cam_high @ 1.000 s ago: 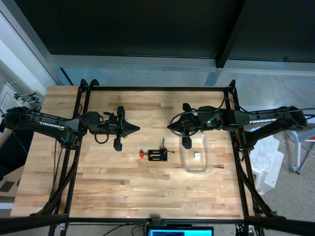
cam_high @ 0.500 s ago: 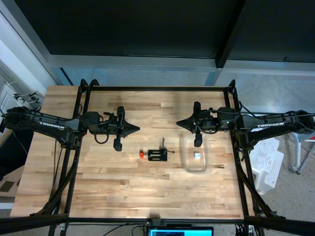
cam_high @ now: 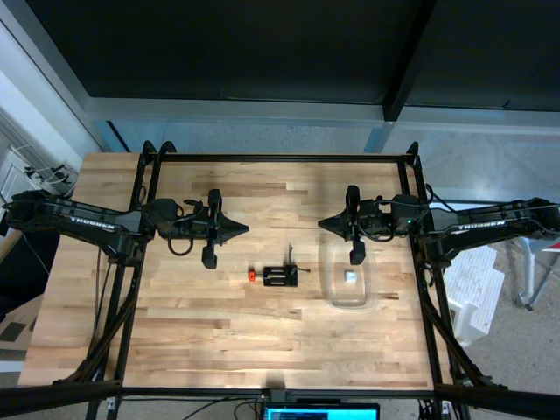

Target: Pick the USB-C connector and install on taskboard

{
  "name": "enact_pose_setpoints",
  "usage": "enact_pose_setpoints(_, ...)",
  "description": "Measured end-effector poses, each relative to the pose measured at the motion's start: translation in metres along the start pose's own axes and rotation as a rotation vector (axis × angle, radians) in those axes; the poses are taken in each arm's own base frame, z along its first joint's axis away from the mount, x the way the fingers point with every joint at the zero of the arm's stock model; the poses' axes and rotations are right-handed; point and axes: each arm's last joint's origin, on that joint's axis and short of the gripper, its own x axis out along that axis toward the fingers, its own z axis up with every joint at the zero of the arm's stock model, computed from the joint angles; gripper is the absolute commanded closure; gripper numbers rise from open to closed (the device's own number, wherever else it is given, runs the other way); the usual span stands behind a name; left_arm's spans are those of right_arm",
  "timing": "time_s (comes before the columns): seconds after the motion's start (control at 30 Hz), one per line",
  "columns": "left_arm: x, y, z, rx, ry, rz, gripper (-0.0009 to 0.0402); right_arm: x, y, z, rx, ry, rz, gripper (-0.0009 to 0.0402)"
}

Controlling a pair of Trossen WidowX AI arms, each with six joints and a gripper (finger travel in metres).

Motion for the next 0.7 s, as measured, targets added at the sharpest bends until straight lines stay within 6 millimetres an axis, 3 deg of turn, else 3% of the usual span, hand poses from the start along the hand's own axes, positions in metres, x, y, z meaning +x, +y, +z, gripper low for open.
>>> enact_pose_setpoints(0.7,0.0,0.0,0.0,0.0,0.0,0.0,0.0393,-0.0001,0.0002,0.001,0.0,-0.017,0.004,0.0393)
